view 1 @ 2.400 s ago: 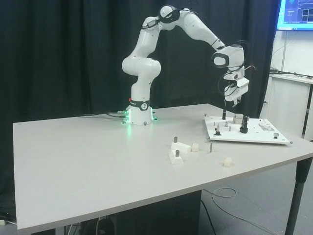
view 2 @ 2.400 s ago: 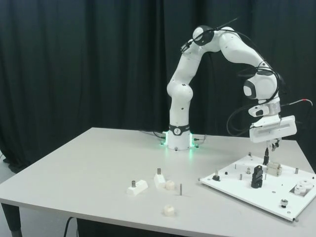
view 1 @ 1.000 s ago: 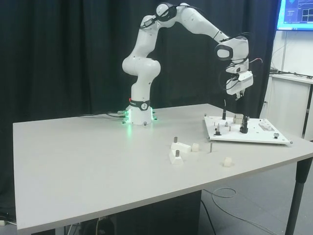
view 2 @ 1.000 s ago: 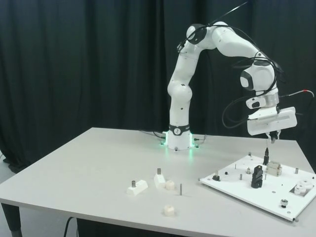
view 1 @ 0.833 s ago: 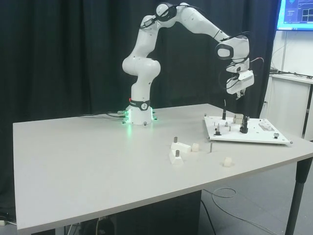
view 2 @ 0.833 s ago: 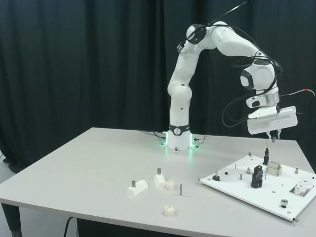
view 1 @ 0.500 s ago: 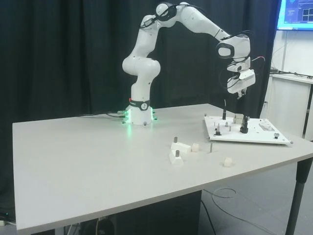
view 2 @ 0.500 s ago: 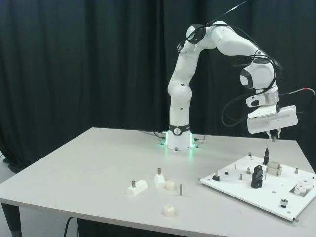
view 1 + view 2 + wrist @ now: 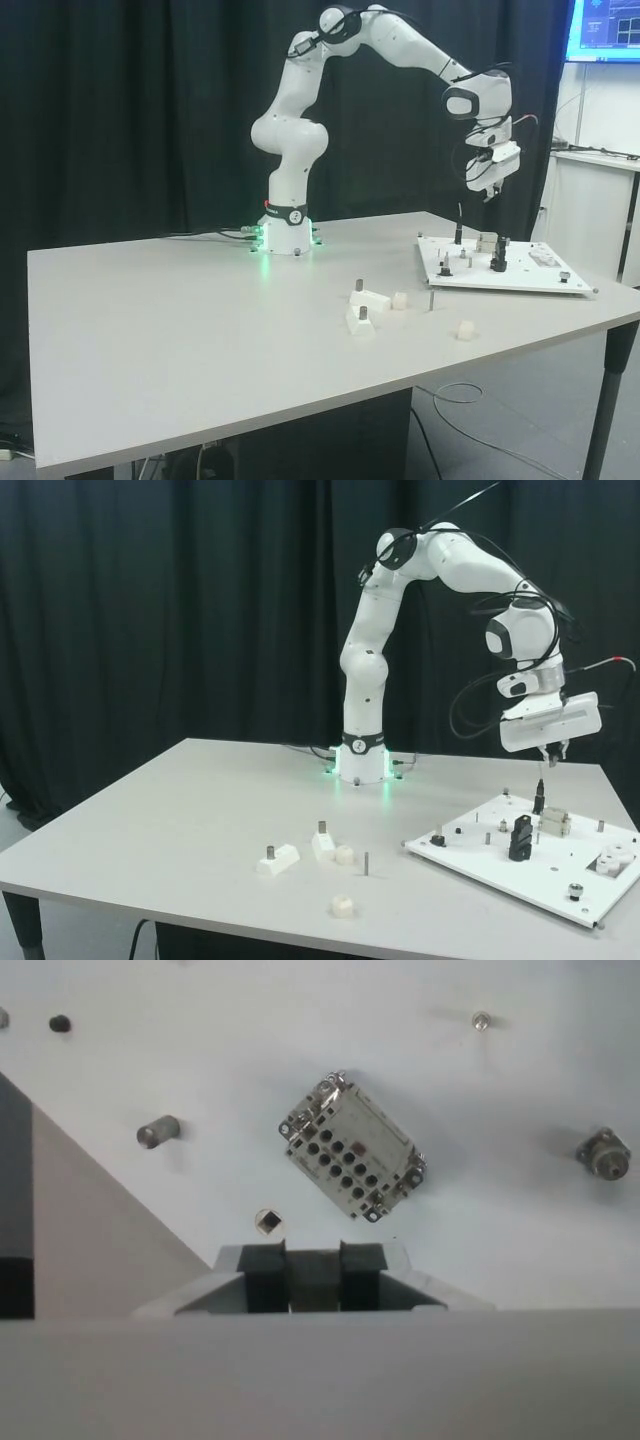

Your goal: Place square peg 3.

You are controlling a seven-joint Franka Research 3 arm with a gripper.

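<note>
Square peg 3 point(image 9: 458, 226) is a thin dark post standing upright at the near-left part of the white board point(image 9: 535, 277). The second room view shows the peg point(image 9: 539, 796) next to a grey multi-pin connector point(image 9: 556, 823). My gripper point(image 9: 487, 193) hangs well above the peg, apart from it. From the wrist view the peg point(image 9: 270, 1222) appears end-on as a dark square in a round seat, beside the connector point(image 9: 350, 1160). The gripper point(image 9: 315, 1278) is open, and nothing is held between its black fingers point(image 9: 265, 1276).
A black part point(image 9: 519, 838) and small studs stand on the board point(image 9: 560, 870). On the grey table lie white blocks with pins point(image 9: 366, 300), a small white piece point(image 9: 465, 330) and a thin upright pin point(image 9: 431, 299). A white cabinet point(image 9: 590, 210) stands at the right.
The gripper has risen from just above the board to well above it, leaving the peg standing there. Over the last second it only crept slightly higher.
</note>
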